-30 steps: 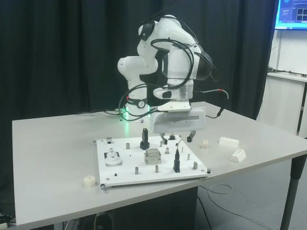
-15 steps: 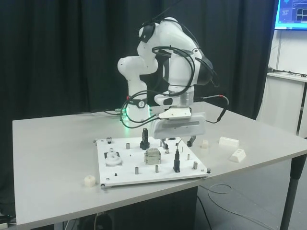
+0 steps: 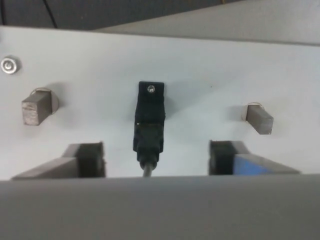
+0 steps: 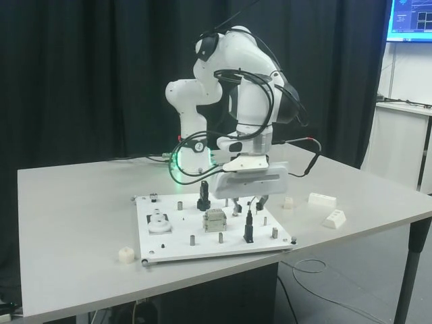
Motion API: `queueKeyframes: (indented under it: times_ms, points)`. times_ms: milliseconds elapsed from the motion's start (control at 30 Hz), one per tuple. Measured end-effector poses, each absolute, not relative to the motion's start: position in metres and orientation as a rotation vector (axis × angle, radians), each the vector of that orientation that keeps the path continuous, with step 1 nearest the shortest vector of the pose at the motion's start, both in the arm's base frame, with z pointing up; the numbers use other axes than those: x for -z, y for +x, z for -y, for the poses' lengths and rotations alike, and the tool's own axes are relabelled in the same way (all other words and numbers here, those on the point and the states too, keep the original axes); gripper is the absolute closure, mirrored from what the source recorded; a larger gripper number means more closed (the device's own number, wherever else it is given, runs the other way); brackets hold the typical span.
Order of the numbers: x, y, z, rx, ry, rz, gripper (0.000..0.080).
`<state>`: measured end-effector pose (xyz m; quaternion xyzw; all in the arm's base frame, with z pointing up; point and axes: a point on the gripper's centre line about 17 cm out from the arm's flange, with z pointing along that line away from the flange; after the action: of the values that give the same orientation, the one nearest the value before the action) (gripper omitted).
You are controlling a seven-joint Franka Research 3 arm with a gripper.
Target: Remove USB.
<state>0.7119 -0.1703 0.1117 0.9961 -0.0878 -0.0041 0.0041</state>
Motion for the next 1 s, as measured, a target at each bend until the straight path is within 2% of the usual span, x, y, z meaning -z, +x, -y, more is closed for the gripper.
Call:
queueKeyframes:
  times_ms: [133, 167, 300, 333, 600, 633, 1000]
  points:
    - [-0.111, 0.710, 0.173, 0.021, 3.122, 0.282, 0.0282]
    - [-0.111, 0.709, 0.174, 0.023, 3.122, 0.284, 0.0486]
    - [-0.110, 0.707, 0.174, 0.032, 3.125, 0.288, 0.0486]
    - [-0.110, 0.707, 0.173, 0.034, 3.127, 0.287, 0.0648]
    - [-0.113, 0.710, 0.166, 0.038, 3.134, 0.280, 0.0648]
    - [-0.113, 0.710, 0.165, 0.041, 3.136, 0.280, 0.0776]
    - [-0.114, 0.711, 0.161, 0.041, 3.139, 0.290, 0.0776]
